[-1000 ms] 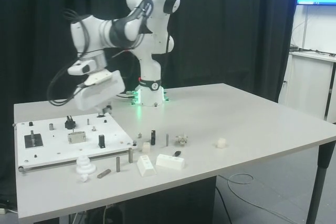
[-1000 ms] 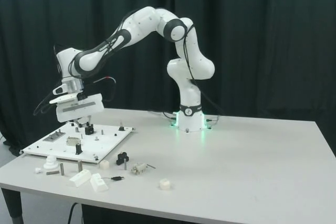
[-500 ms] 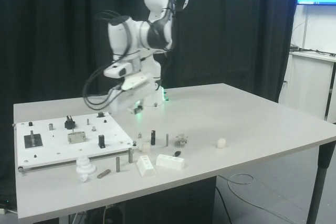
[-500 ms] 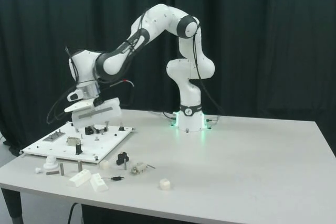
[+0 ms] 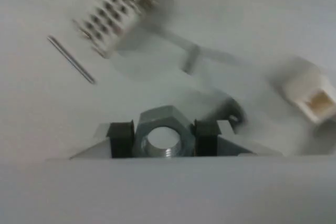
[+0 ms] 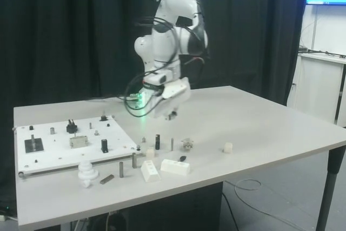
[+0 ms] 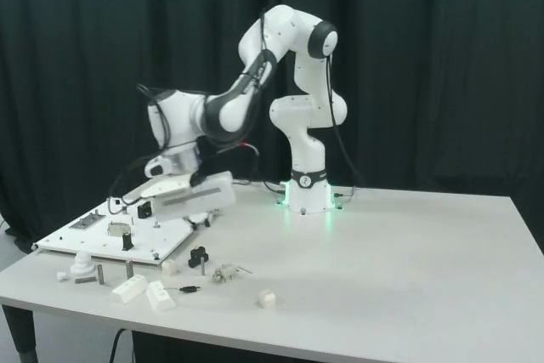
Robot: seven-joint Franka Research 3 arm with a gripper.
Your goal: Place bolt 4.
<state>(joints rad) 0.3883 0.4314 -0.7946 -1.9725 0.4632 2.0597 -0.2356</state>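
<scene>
While the arm hangs over the middle of the grey table (image 6: pixel 259 117), the parts lie as listed below.

Gripper: the gripper (image 6: pixel 171 115) hovers above the table, just right of the white board (image 6: pixel 116 140) and over the loose parts at the near edge; in the second room view it (image 7: pixel 202 220) sits low beside the board's right corner.
Fingers: the two black fingertips (image 5: pixel 121 140) stand close together, pressed on the opposite flats of a grey hex nut (image 5: pixel 164 139), whose threaded hole faces the wrist camera.
Bolt 4: which of the pins and bolts is bolt 4 cannot be told; what the gripper grasps reads as a nut, held off the table.
Below the gripper: a ribbed metal part (image 5: pixel 114 13), a thin pin (image 5: pixel 71 59) and a white block (image 5: pixel 311 97) lie on the table, apart from one another.
Board: the board carries several upright black and grey pieces, among them a black post (image 6: pixel 104 145) near its near edge.
Loose parts: two white blocks (image 6: pixel 175 166), a black post (image 6: pixel 157 142), a small metal cluster (image 6: pixel 187 144) and a small white cube (image 6: pixel 228 147) lie right of the board; a white stepped piece (image 6: pixel 86 173) stands at the board's near edge.
</scene>
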